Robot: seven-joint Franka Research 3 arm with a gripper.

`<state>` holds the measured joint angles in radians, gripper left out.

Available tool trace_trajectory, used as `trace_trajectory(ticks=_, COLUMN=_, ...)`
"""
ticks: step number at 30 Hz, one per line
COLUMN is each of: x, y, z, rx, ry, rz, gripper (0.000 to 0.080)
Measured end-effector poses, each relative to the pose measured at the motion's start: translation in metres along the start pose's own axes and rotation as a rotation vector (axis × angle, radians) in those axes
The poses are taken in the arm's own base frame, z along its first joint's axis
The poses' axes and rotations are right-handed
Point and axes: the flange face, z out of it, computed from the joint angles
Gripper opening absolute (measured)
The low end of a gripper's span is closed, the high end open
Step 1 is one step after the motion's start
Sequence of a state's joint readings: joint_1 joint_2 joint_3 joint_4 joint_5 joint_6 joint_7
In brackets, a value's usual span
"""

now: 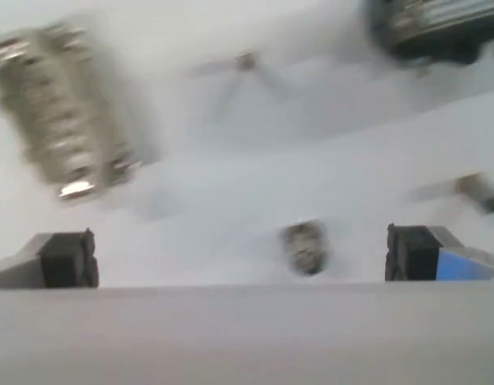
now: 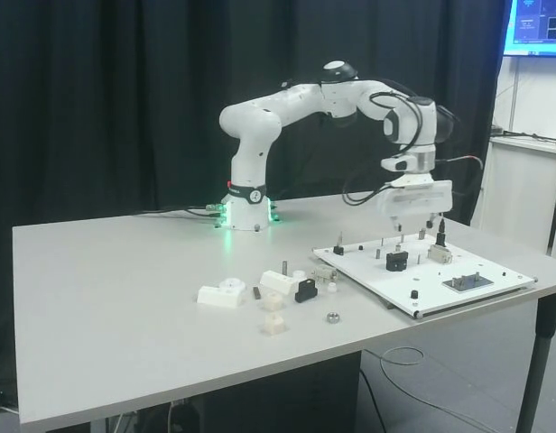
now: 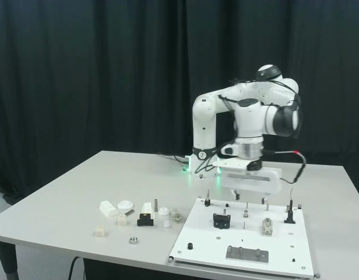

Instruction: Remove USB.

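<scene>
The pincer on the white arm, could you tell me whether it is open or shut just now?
Open: in the wrist view the pincer has its two black fingertips far apart, with only the white board between them, gripping nothing.

The grey table (image 2: 106, 289) carries the arm's base (image 2: 245, 213) near its rear edge, a white board (image 2: 458, 298) by the front right corner, and scattered small white and black parts (image 2: 269, 287) mid-front.
</scene>
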<state>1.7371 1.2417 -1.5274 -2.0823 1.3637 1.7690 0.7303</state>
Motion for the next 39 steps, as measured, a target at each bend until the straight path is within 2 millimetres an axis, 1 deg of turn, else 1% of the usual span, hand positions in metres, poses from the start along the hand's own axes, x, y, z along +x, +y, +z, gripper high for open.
trace_trajectory(ticks=11, x=-0.069, y=-0.031, z=-0.018, rx=-0.004, ry=0.022, rz=0.040, gripper=0.0800)
trace_trajectory(ticks=17, x=-0.102, y=-0.041, z=-0.026, rx=-0.017, ry=0.038, rz=0.043, gripper=0.0800)
trace_trajectory(ticks=21, x=-0.119, y=-0.045, z=-0.029, rx=-0.029, ry=0.055, rz=0.026, gripper=0.0800)
trace_trajectory(ticks=25, x=-0.131, y=-0.046, z=-0.030, rx=-0.039, ry=0.078, rz=0.000, gripper=0.0800)
trace_trajectory(ticks=29, x=-0.139, y=-0.047, z=-0.029, rx=-0.047, ry=0.091, rz=-0.020, gripper=0.0800)
trace_trajectory(ticks=39, x=-0.147, y=-0.048, z=-0.015, rx=-0.056, ry=0.101, rz=-0.041, gripper=0.0800)
